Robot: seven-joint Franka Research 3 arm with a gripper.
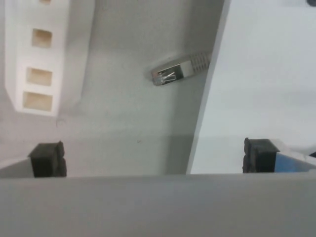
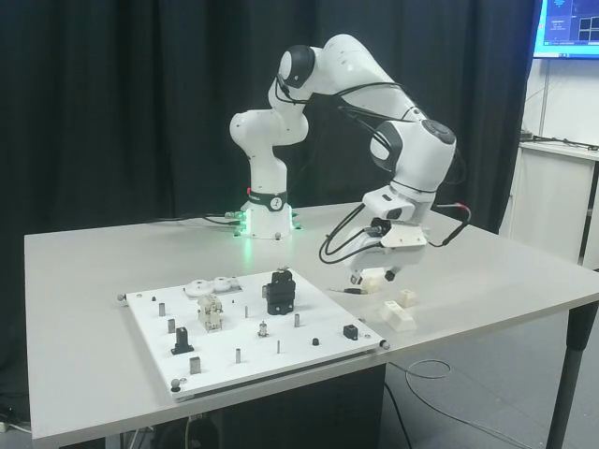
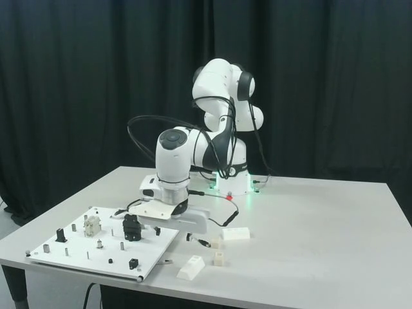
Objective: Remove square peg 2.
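My gripper [image 1: 153,158] is open, its two black fingertips [image 1: 47,159] far apart with nothing between them. It hangs low over the grey table just off the right edge of the white board [image 2: 309,360], as the first room view shows my gripper [image 2: 374,278]. A white block [image 1: 37,54] with several empty square sockets lies on the table below it. The board's edge [image 1: 261,84] fills one side of the wrist view. Several small pegs [image 2: 190,365] stand on the board; I cannot tell which is square peg 2.
A metal cable plug [image 1: 170,73] lies on the table between the socket block and the board. Other white blocks [image 3: 236,234] [image 3: 220,259] lie near the table's front. On the board stand a black fixture [image 2: 281,292] and small parts. The arm's base [image 2: 264,220] glows green.
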